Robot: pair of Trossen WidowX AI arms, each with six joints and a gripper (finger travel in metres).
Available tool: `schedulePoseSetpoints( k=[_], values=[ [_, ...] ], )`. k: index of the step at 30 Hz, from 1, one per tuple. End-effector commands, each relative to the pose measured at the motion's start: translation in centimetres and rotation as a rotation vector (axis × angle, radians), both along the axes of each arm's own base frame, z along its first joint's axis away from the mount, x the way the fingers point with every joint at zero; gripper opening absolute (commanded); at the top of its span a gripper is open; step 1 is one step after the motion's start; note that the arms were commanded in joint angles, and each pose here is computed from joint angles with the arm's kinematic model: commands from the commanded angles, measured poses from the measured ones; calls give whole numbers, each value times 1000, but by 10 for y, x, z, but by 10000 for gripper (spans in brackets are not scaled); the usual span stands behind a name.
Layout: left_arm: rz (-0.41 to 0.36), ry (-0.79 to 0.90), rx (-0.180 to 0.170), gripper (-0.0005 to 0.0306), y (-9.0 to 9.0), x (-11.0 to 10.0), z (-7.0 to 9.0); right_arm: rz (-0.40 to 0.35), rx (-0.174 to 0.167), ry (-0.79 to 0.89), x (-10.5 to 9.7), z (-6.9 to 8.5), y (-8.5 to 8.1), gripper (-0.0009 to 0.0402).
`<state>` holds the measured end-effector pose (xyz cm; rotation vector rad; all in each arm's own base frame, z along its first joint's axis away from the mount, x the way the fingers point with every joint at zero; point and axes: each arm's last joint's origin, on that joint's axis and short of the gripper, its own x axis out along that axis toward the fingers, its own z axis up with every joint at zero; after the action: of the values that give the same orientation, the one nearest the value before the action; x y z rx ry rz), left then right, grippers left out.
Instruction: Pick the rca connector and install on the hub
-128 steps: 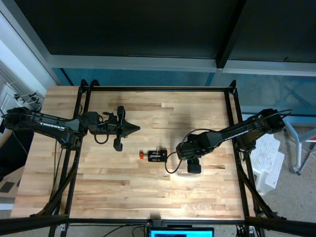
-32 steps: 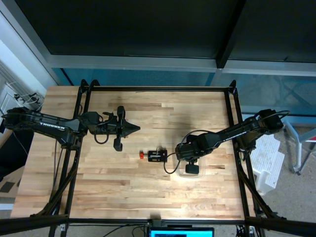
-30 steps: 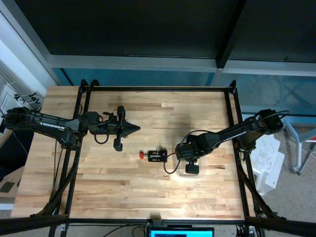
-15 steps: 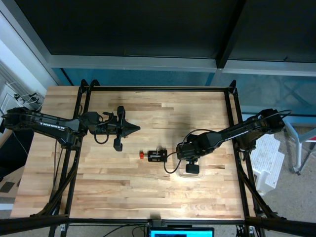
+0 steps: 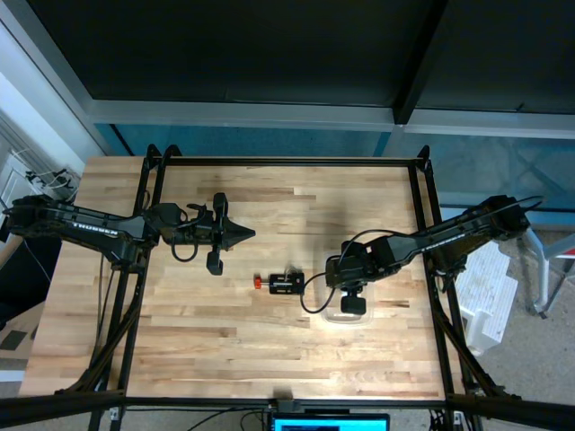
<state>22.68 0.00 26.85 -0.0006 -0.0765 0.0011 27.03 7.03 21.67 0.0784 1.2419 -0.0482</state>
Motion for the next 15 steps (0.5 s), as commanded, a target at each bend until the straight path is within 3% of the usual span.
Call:
schedulePoseSetpoints(
  k=[1,15],
  values=[
    [0,0,0,0,0,0,0,-2,-5,-19,-2,4,-1,0],
    [0,0,0,0,0,0,0,4,3,-60,-7,15,0,0]
  ],
)
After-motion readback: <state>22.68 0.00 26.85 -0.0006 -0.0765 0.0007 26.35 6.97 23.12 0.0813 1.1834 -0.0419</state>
